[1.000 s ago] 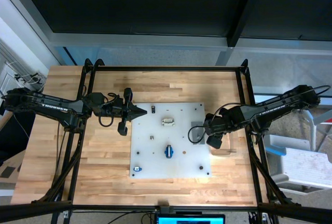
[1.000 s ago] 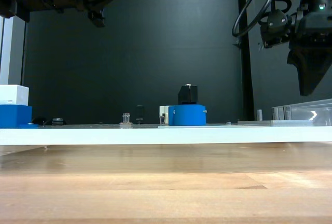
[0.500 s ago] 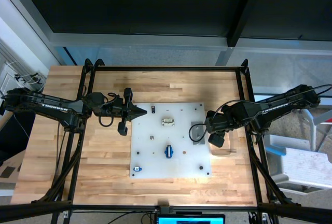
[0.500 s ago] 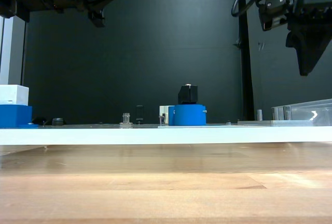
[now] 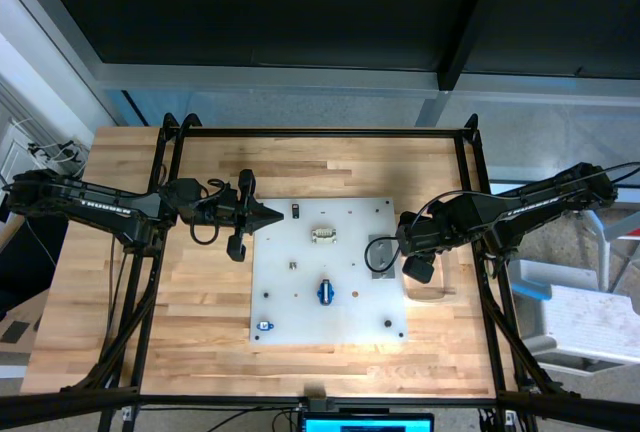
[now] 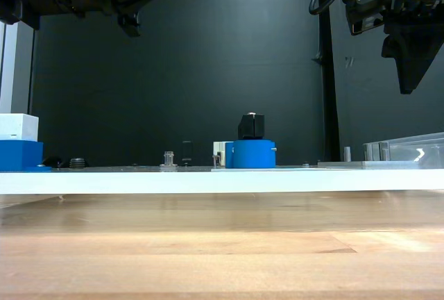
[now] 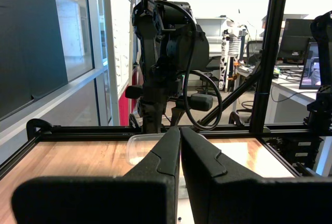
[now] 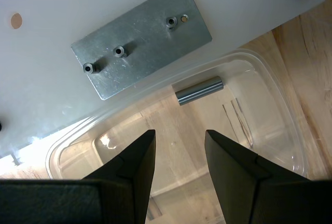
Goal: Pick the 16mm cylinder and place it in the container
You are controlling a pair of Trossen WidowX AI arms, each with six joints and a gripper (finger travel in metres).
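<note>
One item matters at this stage: the 16mm cylinder (image 8: 199,91). It lies on its side on the floor of the container (image 8: 244,130), close to the wall that borders the grey metal plate (image 8: 140,40) on the white task board (image 8: 62,6). Treat the placement as apparently complete. The step in hand is to clear the right arm.

Right gripper (image 8: 179,136): it hangs above the container with its fingers apart and nothing between them. The cylinder touches neither finger.

Left gripper (image 7: 180,146): it is held high near the board's left edge, fingers together and empty, well apart from the container.

To retreat well:

1. Raise the right gripper straight up before you travel sideways. The low view shows its tips already well above the rim.
2. Leave the fingers apart until you are clear of the container.
3. Avoid the walls. A clear tub this light will probably slide, and a round peg will roll.
4. Leave the left arm parked.
</note>
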